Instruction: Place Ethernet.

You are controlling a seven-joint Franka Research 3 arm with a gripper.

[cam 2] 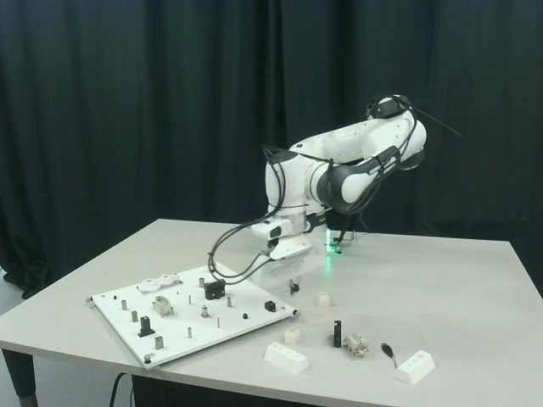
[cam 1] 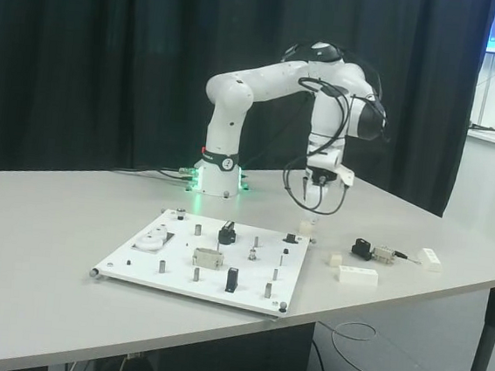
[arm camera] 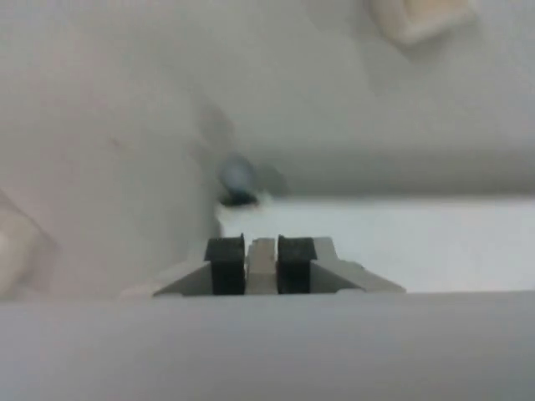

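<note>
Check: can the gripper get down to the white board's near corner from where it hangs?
Probably yes. The gripper hangs above the white board, at its far right corner, holding a small grey part; nothing stands between it and that corner.

Robotics lab, black curtains (cam 1: 111,58), white assembly board (cam 1: 205,260)

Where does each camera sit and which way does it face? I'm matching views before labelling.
Wrist view: on the wrist, looking down past the gripper at the white board corner.
First room view: off the table's front, facing the arm, board nearest.
Second room view: from another side, arm behind the board.
Both room views share arm, board, loose white blocks.
</note>
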